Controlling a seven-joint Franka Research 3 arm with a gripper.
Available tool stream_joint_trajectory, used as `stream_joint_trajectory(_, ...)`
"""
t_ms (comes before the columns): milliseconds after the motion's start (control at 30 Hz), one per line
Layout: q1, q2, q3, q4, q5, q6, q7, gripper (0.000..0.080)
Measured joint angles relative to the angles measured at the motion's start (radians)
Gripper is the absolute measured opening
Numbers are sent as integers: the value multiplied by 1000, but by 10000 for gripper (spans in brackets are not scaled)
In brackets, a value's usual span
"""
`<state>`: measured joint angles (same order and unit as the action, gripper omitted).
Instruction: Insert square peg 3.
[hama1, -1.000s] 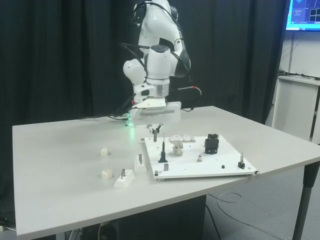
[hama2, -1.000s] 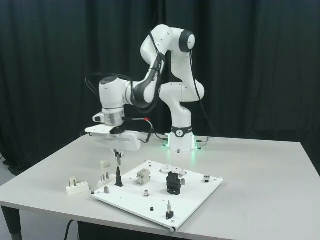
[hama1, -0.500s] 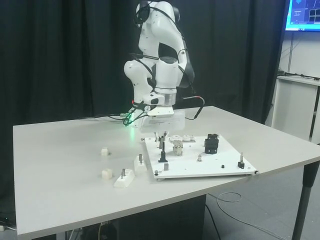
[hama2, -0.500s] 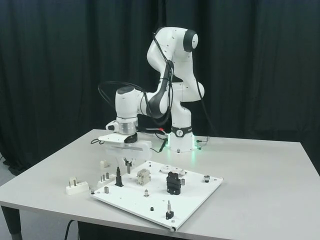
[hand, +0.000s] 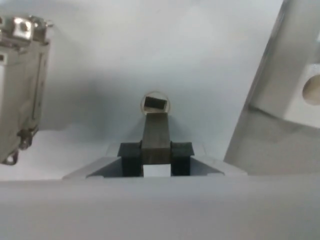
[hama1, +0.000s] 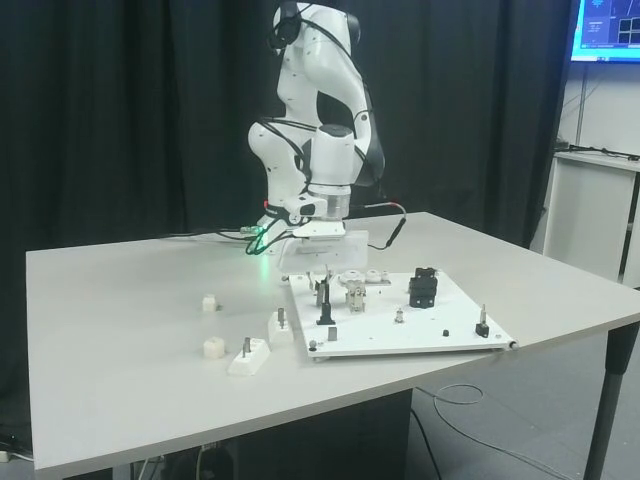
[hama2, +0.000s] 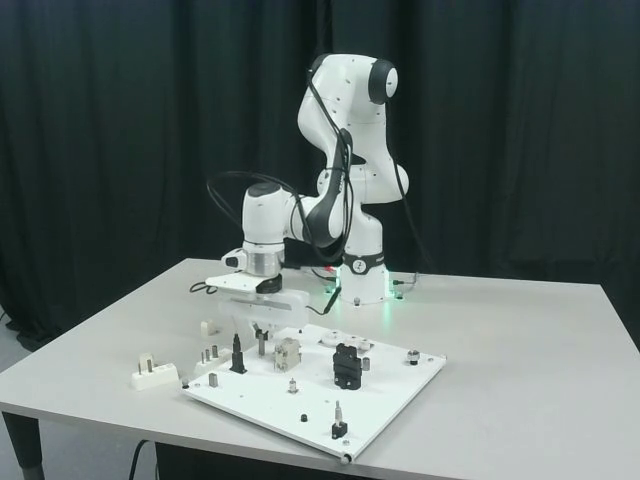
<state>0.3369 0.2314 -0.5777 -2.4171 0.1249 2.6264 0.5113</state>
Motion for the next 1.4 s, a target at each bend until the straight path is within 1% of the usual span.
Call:
stream_joint_trajectory(167, 2, 0, 5, -16, 0, 37, 29, 114)
stream_joint_trajectory(300, 6, 0, 7, -21, 0, 53, 45, 114)
stream_joint_trajectory(833, 13, 0, 6, -25, 0, 61, 78, 114)
stream_joint_trajectory(1167, 11, 0, 4, -35, 0, 91, 89, 114)
stream_joint_trajectory(1400, 9, 0, 4, -38, 0, 97, 92, 114)
